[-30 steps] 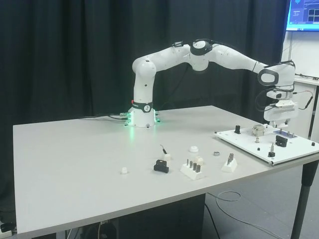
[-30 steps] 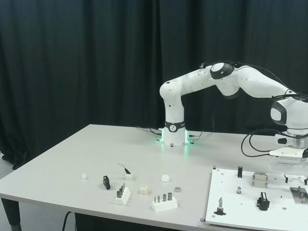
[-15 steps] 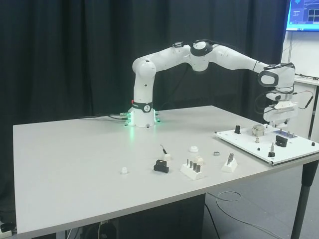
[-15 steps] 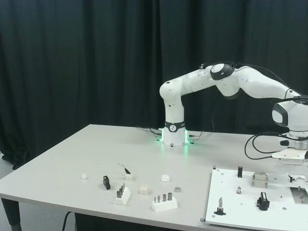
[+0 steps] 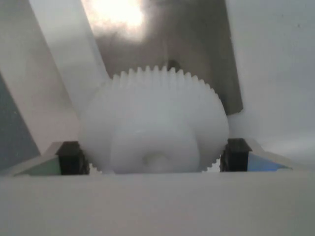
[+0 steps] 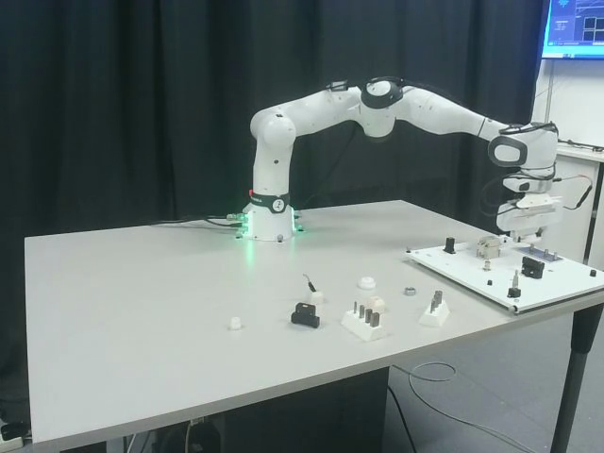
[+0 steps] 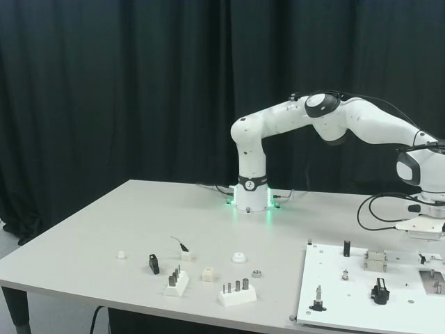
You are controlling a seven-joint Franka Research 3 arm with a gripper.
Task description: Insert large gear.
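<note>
Large gear (image 5: 153,127), white, sits pinched in the gripper (image 5: 153,156), apparently above a grey plate (image 5: 172,54).

No text, label, brand, number or sign can be read in any view. The wall screen (image 6: 576,28) at the upper corner of the first room view shows lines of writing too small to make out, and the white arm's (image 7: 250,182) base band carries a mark that cannot be read.

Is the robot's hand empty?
No, the gripper holds a white toothed gear between its two black fingertips in the wrist view.
</note>
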